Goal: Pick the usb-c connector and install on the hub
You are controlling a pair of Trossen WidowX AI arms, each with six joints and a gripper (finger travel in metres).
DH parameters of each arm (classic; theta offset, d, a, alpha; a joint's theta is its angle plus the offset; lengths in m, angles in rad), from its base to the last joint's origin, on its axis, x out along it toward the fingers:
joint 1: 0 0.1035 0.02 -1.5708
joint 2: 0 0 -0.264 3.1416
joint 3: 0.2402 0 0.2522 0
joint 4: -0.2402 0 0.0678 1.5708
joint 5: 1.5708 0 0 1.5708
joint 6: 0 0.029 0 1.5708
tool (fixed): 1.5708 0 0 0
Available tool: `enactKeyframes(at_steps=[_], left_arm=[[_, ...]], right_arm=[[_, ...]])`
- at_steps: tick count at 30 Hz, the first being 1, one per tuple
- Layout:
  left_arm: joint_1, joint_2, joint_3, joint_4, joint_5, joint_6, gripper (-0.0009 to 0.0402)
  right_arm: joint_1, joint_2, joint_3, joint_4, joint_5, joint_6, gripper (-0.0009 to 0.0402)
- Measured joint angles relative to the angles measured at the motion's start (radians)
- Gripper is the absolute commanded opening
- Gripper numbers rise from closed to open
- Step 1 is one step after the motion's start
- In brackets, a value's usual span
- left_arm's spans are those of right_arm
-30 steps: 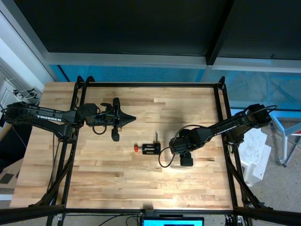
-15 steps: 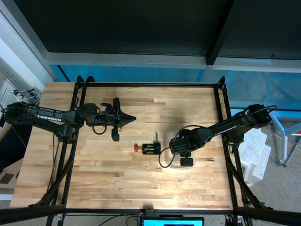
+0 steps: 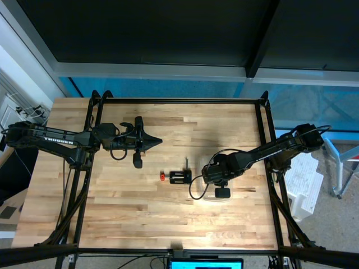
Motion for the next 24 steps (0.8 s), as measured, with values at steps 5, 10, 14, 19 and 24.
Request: enactKeyframes(at_steps=[5, 10, 14, 19, 24], left_arm=[[0.0, 0.0, 0.0, 0.0, 0.0, 0.0, 0.0], [0.0, 0.0, 0.0, 0.0, 0.0, 0.0, 0.0], [0.0, 0.0, 0.0, 0.0, 0.0, 0.0, 0.0], [0.0, 0.0, 0.0, 0.0, 0.0, 0.0, 0.0], [0.0, 0.0, 0.0, 0.0, 0.0, 0.0, 0.0]], right_arm=[[0.0, 0.0, -0.002, 0.0, 0.0, 0.0, 0.0024], [0.0, 0.0, -0.002, 0.0, 0.0, 0.0, 0.0005], [0.0, 0.0, -0.002, 0.0, 0.0, 0.0, 0.0001], [0.0, 0.0, -0.002, 0.0, 0.0, 0.001, 0.0002], [0.0, -0.007, -0.002, -0.001, 0.0, 0.002, 0.0002]])
